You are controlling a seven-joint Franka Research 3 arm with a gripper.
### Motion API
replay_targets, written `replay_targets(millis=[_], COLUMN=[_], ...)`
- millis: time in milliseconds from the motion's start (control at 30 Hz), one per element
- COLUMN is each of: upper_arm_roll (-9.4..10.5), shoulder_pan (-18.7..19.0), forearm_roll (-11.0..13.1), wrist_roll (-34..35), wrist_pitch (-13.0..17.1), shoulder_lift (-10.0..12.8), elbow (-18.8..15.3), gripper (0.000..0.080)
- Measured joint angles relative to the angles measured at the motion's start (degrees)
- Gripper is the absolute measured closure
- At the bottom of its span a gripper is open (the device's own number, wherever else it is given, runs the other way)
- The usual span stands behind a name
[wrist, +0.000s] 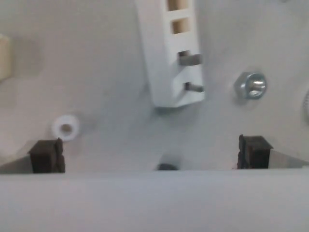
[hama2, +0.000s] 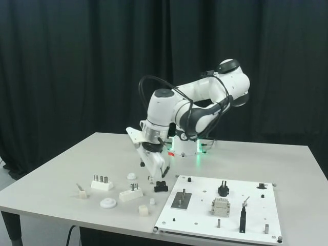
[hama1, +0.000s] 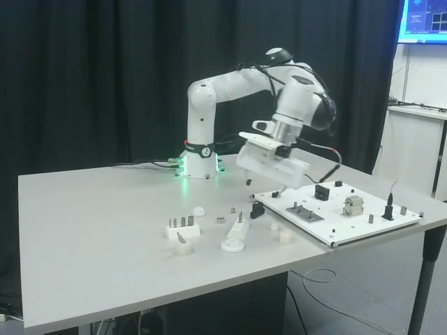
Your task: Pick BNC.
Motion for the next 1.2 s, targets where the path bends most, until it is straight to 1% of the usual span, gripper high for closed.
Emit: replay_targets(millis=[267, 500, 700, 967, 1200], upper_arm_roll=[-1.86, -2.58, -2.59, -2.23, -1.47], shoulder_pan=[1.6, 2.5, 2.7, 3.7, 5.1], forearm_roll=[3.6, 6.7, 9.8, 14.9, 18.0], wrist_roll=[-6.8, -10.9, -11.9, -13.6, -14.8], wrist_pitch=[1.7, 2.4, 2.3, 1.5, 1.3], shoulder_lift=[0.0, 0.0, 0.0, 0.0, 0.0], elbow=[-7.1, -11.8, -15.2, -19.2, -22.1], gripper=[0.0003, 0.0003, 0.0003, 0.0003, 0.0003])
